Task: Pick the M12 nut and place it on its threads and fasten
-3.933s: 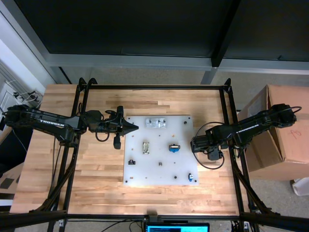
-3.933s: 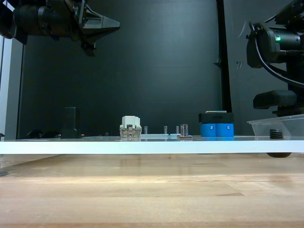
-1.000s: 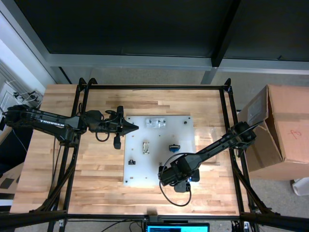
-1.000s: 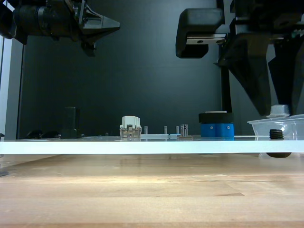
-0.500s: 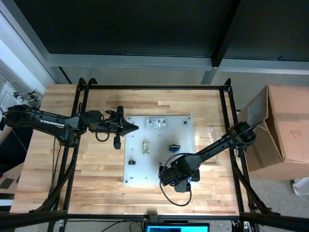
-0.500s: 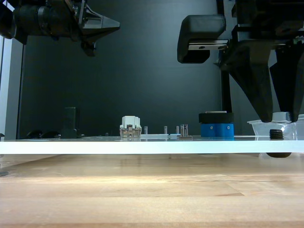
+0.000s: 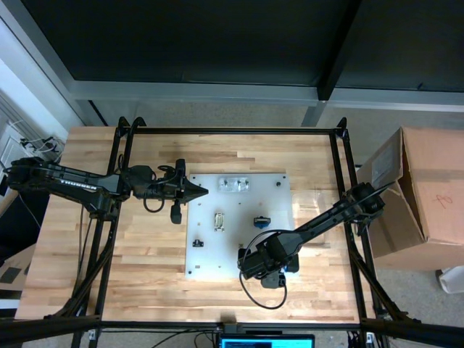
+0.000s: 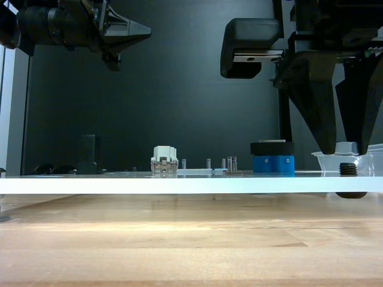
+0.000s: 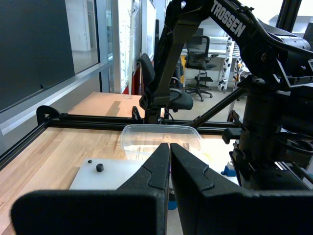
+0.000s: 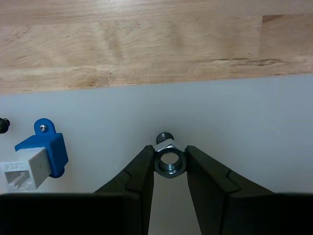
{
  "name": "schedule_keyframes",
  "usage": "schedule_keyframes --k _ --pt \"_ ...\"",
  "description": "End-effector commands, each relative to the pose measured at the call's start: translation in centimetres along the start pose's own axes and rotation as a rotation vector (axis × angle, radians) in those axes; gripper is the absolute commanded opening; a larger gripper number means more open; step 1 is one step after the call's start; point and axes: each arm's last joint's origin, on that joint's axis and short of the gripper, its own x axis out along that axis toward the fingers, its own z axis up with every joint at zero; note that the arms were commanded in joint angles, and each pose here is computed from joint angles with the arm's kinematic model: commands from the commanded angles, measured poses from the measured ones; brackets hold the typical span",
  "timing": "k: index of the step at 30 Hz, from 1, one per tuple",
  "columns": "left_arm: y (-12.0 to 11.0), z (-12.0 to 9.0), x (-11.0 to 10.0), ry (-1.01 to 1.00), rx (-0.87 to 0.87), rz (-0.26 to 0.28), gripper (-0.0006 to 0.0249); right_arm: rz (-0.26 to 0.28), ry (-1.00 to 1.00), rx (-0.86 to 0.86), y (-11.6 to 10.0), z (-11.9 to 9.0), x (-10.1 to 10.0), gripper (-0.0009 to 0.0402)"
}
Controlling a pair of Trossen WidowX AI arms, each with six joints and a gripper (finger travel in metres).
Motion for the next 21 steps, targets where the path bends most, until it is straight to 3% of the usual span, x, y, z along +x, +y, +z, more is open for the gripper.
schedule_keyframes --k 1,21 --pt "0.0 0.0 0.0 -0.001 0.000 0.000 0.0000 0.000 0.000 0.000 0.0 0.0 0.0 0.0004" --pt "0.0 0.0 0.0 0.000 0.000 0.000 0.0000 0.021 0.012 0.044 0.0 0.2 1.3 0.0004"
